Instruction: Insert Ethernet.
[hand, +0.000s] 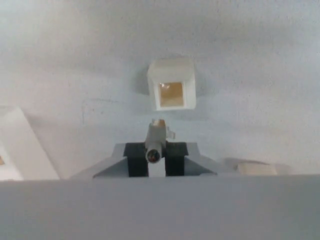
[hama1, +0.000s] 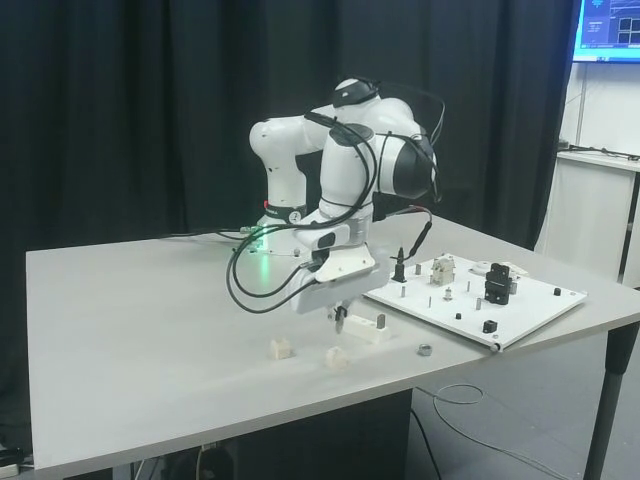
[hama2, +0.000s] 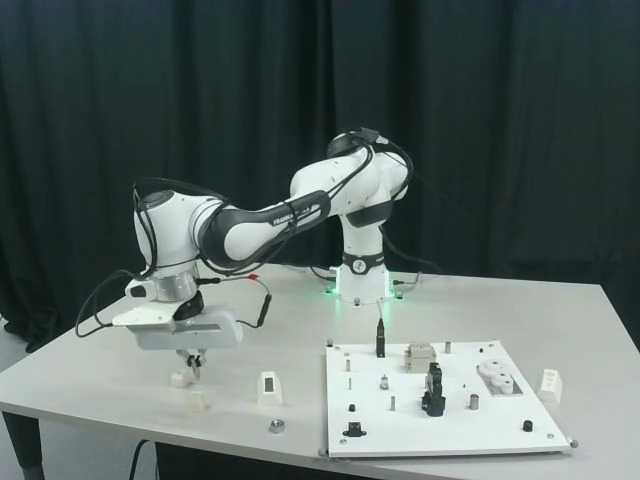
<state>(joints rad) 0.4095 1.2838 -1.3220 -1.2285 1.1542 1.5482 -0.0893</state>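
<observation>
The grey counter (hama2: 120, 400) carries everything here, with the white arm (hama2: 270, 215) bolted near its back edge and reaching out over the bare stretch beside the board. A green light glows at the arm's base (hama2: 360, 285).

The white board (hama2: 440, 415) lies flat near the counter's front edge, well apart from the hand; small black and grey fixtures stand on it, too small to name.

The hand (hand: 156, 159) hangs low over the counter, its black finger pads (hand: 136, 159) closed on the Ethernet plug (hand: 156, 140) — the plug sits pinched between them and sticks out past the fingertips, pointing down at the counter. In the wrist view the plug's tip lies just short of the white socket block (hand: 171, 85), apart from it and not yet entered. The block rests on the counter with its square opening (hand: 171, 94) facing up towards the camera, at about 12 o'clock from the plug in that view.

In the second room view, a second white block (hama2: 268, 388) stands at about 3 o'clock from the hand, between it and the board, and a small grey ring (hama2: 277, 426) lies near the counter's front edge — at roughly 5 o'clock from the hand.
</observation>
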